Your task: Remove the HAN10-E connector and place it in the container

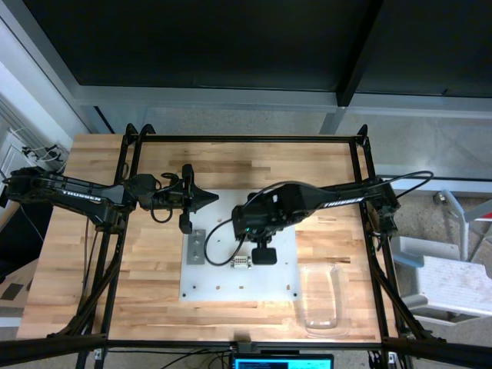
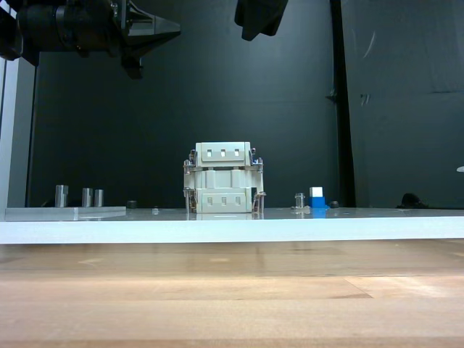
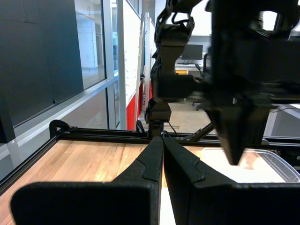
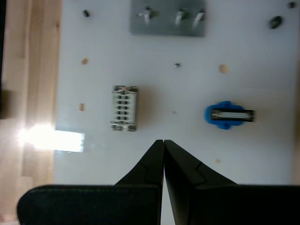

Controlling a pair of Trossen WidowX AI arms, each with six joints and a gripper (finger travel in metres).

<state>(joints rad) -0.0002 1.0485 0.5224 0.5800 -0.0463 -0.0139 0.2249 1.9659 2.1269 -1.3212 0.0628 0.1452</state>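
We see a light grey-beige HAN10-E connector [image 4: 124, 114] with darker pin rows (two lines of small dark squares) on a plain white board [image 4: 187, 154]. The clip [image 4: 228, 115] is bright blue, the metal block [image 4: 167, 18] dull grey, and the container [image 1: 321, 307] clear and colourless on the pale, streaky wooden table [image 1: 115, 269]. Both grippers are black: the left gripper [image 3: 162, 138] is over the board's far left edge, the right gripper [image 4: 163, 142] above the board near the connector.
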